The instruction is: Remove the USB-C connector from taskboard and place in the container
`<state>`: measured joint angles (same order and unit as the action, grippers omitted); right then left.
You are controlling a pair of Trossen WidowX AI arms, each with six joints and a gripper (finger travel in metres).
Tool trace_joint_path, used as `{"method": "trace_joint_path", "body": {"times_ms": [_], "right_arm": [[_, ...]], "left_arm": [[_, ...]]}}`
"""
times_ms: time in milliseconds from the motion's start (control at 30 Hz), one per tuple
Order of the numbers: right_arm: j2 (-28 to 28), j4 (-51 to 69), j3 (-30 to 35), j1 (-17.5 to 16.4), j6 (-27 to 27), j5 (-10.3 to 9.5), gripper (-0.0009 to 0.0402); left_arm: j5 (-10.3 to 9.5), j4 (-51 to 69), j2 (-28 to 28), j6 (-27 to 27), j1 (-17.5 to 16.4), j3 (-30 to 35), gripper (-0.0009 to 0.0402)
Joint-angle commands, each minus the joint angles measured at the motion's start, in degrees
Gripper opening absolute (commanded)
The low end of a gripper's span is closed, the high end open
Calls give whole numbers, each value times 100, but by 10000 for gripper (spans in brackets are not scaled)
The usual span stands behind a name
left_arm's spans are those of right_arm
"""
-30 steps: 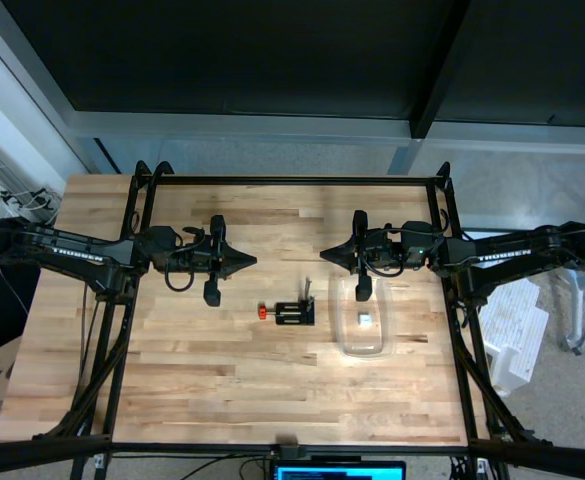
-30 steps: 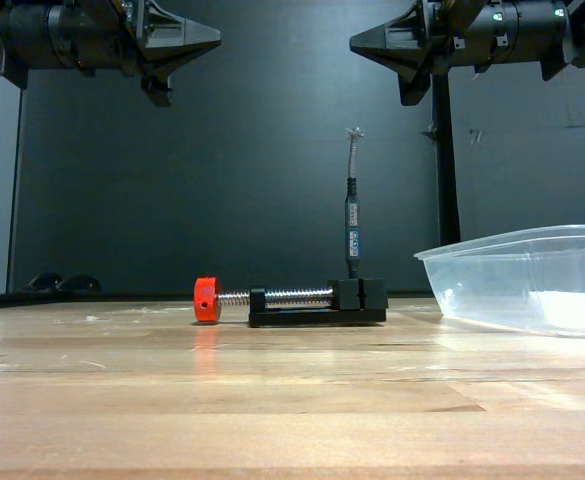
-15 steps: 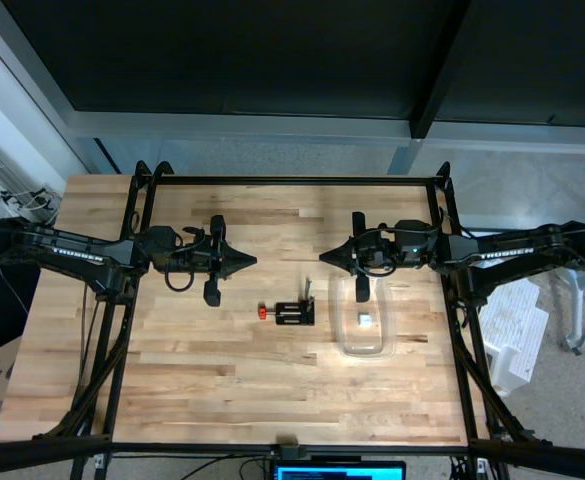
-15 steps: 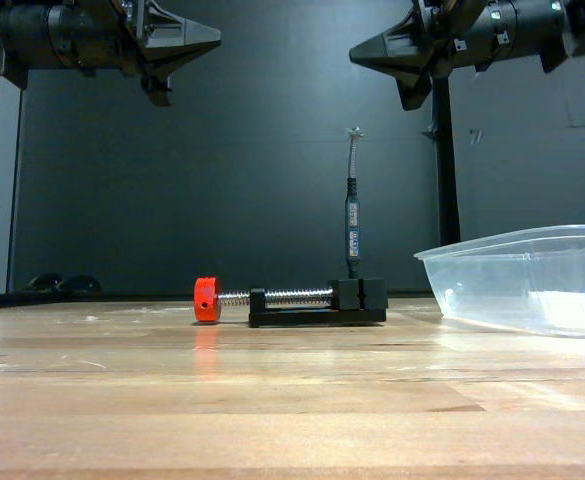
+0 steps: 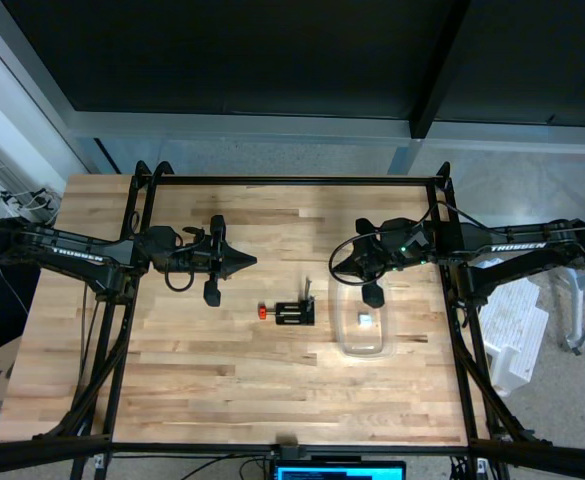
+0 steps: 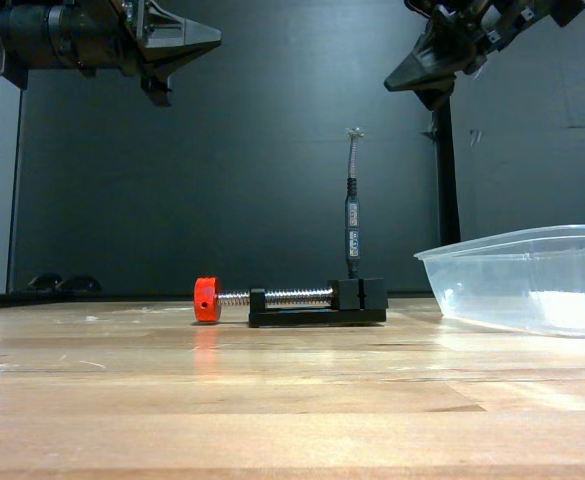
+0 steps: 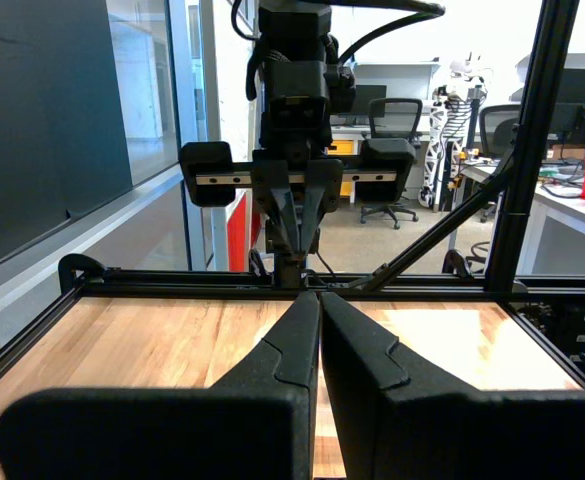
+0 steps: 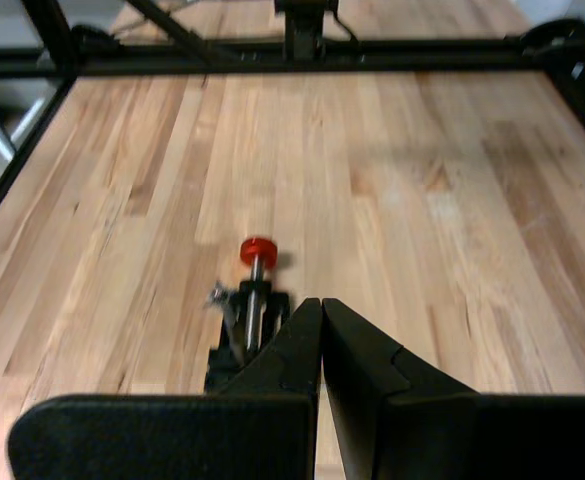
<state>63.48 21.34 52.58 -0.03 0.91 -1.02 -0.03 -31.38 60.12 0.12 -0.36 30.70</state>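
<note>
Pale wood-plank counter (image 5: 172,370). The clear shallow plastic container (image 5: 377,346) sits near the right edge. At centre, the black red-knobbed taskboard (image 5: 294,313) holds the tiny dark USB-C connector (image 6: 353,232) upright, so removal is judged not begun. The right hand (image 5: 335,271), pressed together, tilts down toward the taskboard. The left hand (image 5: 253,262), likewise pressed together, hangs level high over the left half.

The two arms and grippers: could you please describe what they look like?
The left arm and right arm are matte black with white TROSSEN lettering and black cable loops. The left gripper, left of the taskboard, and right gripper, near the container, taper to wedge tips.
</note>
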Motion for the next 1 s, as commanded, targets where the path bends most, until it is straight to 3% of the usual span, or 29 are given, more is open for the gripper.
{"method": "trace_joint_path", "body": {"times_ms": [33, 300, 500, 733, 1000], "right_arm": [[153, 623, 249, -20, 7, 52, 0], [861, 2044, 1045, -278, -33, 63, 0], [1497, 2673, 1572, -503, 133, 212, 10], [2087, 2813, 1980, -597, 457, 439, 72], [2767, 2806, 2428, -688, 535, 448, 145]], "left_arm": [[0, 0, 0, 0, 0, 0, 0], [0, 0, 0, 0, 0, 0, 0], [0, 0, 0, 0, -2, 0, 0], [0, -2, 0, 0, 0, 0, 0], [0, 2, 0, 0, -2, 0, 0]]}}
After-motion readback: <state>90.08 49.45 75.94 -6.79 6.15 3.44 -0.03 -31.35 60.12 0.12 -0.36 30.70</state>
